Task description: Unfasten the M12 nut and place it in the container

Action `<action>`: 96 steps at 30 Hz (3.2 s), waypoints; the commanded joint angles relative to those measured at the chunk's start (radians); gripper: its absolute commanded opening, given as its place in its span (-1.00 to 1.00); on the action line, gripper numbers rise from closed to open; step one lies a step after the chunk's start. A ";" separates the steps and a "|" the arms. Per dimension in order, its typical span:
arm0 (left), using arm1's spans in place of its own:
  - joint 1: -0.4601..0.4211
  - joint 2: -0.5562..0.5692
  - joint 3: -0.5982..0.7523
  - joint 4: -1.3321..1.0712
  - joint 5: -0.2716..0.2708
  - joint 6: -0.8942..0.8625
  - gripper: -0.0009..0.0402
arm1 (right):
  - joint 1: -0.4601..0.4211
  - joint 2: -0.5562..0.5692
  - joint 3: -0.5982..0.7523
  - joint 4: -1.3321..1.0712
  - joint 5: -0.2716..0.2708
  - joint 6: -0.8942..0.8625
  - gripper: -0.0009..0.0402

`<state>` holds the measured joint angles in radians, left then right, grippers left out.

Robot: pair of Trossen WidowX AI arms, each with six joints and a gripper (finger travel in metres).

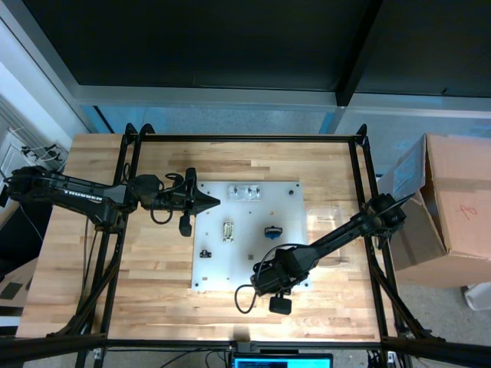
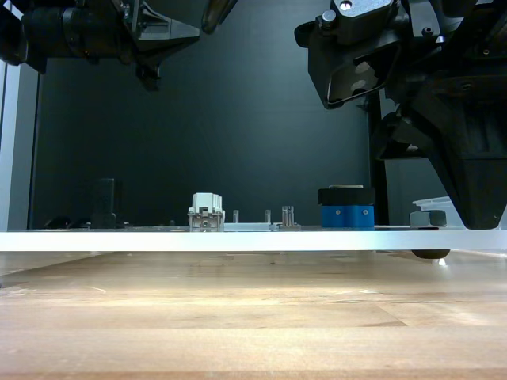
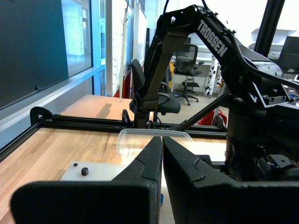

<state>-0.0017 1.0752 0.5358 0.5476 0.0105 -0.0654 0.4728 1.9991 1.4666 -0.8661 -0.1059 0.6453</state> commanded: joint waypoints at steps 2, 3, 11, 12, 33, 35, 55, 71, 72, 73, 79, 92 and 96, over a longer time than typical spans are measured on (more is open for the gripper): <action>0.000 0.000 0.000 0.000 0.000 0.000 -0.96 | -0.001 -0.007 -0.001 -0.004 0.033 0.002 -0.96; 0.000 0.000 0.000 0.000 0.000 0.000 -0.96 | -0.002 -0.008 -0.001 -0.004 0.046 0.002 -0.96; 0.000 0.000 0.000 0.000 0.000 0.000 -0.96 | -0.002 -0.017 0.000 -0.012 0.062 0.002 -0.96; 0.000 0.000 0.000 0.000 0.000 0.000 -0.96 | -0.002 -0.017 -0.001 -0.012 0.062 0.002 -0.96; 0.000 0.000 0.000 0.000 0.000 0.000 -0.96 | -0.002 -0.034 0.014 -0.182 0.300 0.123 -0.96; 0.000 0.000 0.000 0.000 0.000 0.000 -0.96 | -0.002 -0.050 0.015 -0.180 0.297 0.121 -0.96; 0.000 0.000 0.000 0.001 0.000 0.000 -0.96 | -0.004 -0.019 0.015 -0.030 -0.015 0.028 -0.96; 0.000 0.000 0.000 0.000 0.000 0.000 -0.96 | -0.005 -0.010 0.015 -0.038 0.056 0.032 -0.96; 0.000 0.000 0.000 0.000 0.000 0.000 -0.96 | -0.005 -0.010 0.015 -0.041 0.062 0.034 -0.96; 0.000 0.000 0.000 0.000 0.000 0.000 -0.96 | -0.005 -0.010 0.015 -0.042 0.062 0.036 -0.96; 0.000 0.000 0.000 0.000 0.000 0.000 -0.96 | -0.005 -0.010 0.015 -0.042 0.062 0.035 -0.96; 0.000 0.000 0.000 0.001 0.000 0.000 -0.96 | -0.004 -0.039 0.061 -0.243 0.251 0.179 -0.96; 0.000 0.000 0.000 0.000 0.000 0.000 -0.96 | -0.003 -0.049 0.095 -0.238 0.172 0.166 -0.96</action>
<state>-0.0017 1.0752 0.5362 0.5476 0.0109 -0.0654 0.4690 1.9507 1.5455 -1.1069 0.0994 0.8227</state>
